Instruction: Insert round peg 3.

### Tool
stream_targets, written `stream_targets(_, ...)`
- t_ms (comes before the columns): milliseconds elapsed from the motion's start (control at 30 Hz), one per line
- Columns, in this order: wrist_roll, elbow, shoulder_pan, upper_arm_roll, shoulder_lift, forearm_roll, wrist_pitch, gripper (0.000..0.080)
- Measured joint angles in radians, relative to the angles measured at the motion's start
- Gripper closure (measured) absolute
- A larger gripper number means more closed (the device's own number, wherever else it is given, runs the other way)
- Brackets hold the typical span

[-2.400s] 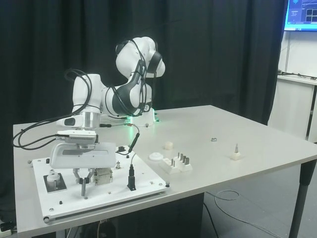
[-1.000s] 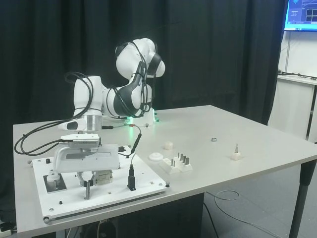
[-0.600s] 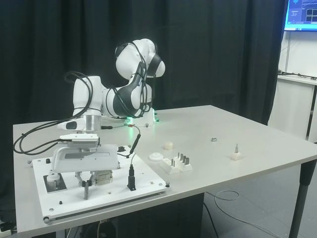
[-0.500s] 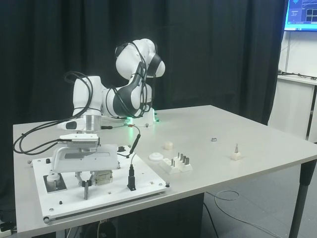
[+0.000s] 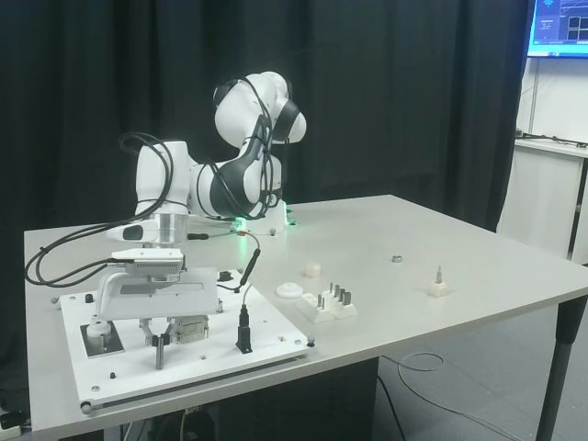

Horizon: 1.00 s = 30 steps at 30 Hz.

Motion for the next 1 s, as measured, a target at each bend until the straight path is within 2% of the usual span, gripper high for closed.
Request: stream_targets(1000,0.001,0.011,0.0,-0.005,0.0,-0.019,-0.026,0.0694)
